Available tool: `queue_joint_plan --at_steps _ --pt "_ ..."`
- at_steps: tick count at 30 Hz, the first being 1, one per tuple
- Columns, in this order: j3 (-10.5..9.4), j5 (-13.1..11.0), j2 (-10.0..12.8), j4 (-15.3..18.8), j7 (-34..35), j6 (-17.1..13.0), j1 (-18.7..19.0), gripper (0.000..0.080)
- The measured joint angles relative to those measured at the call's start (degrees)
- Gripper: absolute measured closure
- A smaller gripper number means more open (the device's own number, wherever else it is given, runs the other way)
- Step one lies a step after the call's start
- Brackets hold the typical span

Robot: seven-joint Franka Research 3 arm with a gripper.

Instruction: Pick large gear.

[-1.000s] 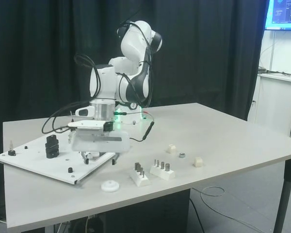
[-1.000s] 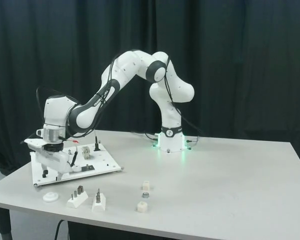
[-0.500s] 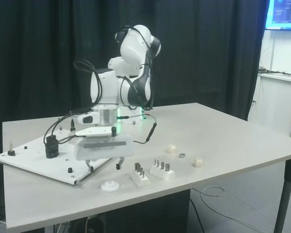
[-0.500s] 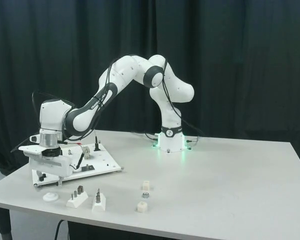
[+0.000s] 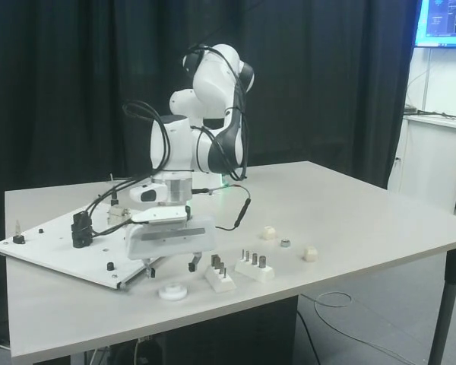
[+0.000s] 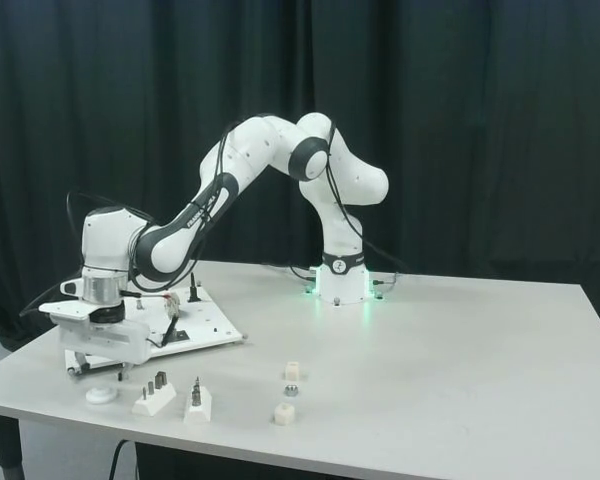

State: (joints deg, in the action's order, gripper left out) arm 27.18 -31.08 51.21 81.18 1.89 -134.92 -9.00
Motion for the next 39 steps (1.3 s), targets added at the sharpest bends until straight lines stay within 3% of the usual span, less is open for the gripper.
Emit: queue_joint_plan --at_steps 30,39 --pt "-0.49 -6.48 5.13 -4.72 0.78 -1.86 -1.34 0.0003" --pt "-0.49 -6.73 5.83 -5.28 0.77 -1.86 -1.41 0.0003"
